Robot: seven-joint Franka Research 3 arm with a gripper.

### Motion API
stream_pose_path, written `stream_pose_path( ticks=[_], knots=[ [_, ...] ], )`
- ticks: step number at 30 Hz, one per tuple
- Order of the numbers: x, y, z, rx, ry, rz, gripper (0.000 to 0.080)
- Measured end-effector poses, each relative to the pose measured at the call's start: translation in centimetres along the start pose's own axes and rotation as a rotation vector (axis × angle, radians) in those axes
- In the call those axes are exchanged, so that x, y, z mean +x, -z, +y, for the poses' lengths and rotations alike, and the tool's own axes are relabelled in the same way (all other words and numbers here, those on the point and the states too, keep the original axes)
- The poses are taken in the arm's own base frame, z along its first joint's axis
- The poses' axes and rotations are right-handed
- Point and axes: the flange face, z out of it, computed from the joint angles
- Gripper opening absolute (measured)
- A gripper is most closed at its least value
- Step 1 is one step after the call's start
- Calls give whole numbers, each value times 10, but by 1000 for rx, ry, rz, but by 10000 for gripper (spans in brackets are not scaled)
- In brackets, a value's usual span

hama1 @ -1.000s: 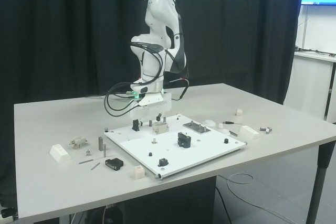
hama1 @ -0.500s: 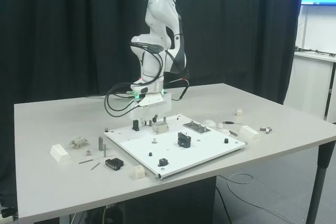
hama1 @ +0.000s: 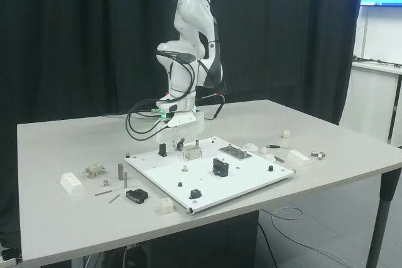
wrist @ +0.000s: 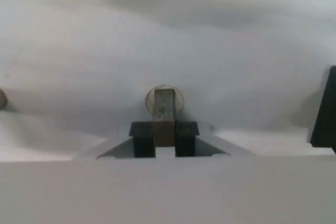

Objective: Remove square peg 3.

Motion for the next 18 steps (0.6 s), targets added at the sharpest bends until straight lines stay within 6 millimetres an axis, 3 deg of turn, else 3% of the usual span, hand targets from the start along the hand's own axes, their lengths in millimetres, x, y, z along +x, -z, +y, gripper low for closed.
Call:
stream_pose_path(
  ticks=[4, 5, 18],
  knots=[
    [0, 0, 0, 0, 0, 0, 116],
    [0, 0, 0, 0, 0, 0, 77],
    [1, 1, 0, 1, -1, 0, 75]
  ],
)
